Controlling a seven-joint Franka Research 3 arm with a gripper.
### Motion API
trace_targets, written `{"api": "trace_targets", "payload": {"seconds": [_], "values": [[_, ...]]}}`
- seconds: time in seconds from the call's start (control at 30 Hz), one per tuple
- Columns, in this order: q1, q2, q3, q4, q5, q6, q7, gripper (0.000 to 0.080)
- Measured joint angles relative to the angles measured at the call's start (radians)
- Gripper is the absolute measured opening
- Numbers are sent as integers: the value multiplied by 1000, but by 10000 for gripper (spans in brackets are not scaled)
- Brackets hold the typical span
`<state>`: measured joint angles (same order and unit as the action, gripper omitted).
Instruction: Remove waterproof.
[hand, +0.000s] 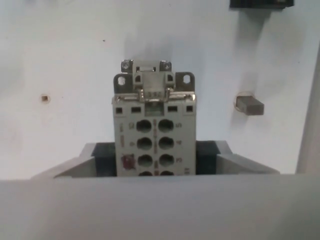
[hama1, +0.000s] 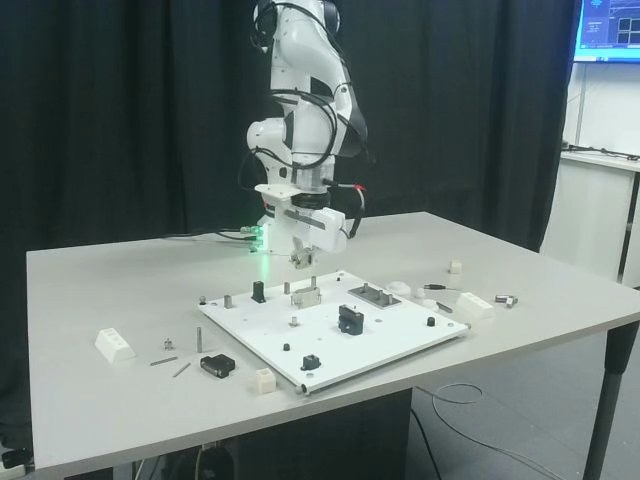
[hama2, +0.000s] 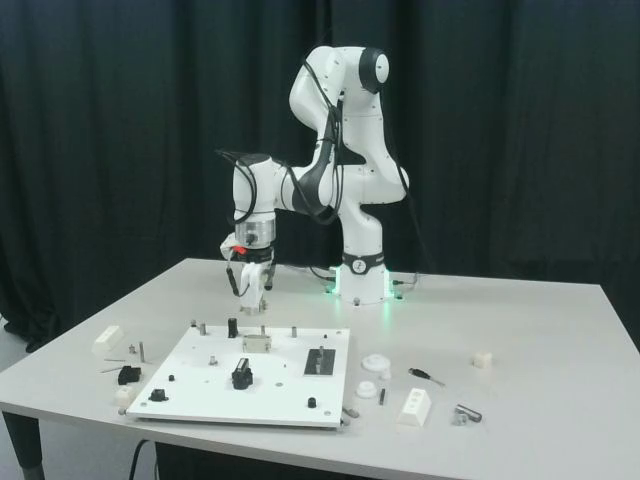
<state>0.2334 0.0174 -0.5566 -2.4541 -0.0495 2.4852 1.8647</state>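
Nearest the wrist camera we see the waterproof connector (hand: 152, 135), a grey block with round sockets and a metal latch, seated in its grey holder (hand: 220, 160) on the white board (hama1: 390, 335). Our gripper (hama1: 300, 262) hangs just above that connector (hama2: 256, 343); whether its fingers are spread or closed, we cannot tell.

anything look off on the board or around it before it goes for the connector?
Nothing damaged or spilled. The connector sits upright and square in its mount on the white board, with the gripper above it. Only untidiness: small parts and pins lie scattered on the grey table off both board ends.
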Motion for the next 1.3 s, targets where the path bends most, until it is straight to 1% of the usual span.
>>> {"api": "trace_targets", "payload": {"seconds": [0.13,0.33,0.57,1.3], "values": [[0,-18,1,0,-16,-14,12,317],[0,-31,1,0,-26,-20,19,317],[0,-34,1,1,-39,-20,25,317],[-1,-34,1,8,-49,-19,28,317]]}}
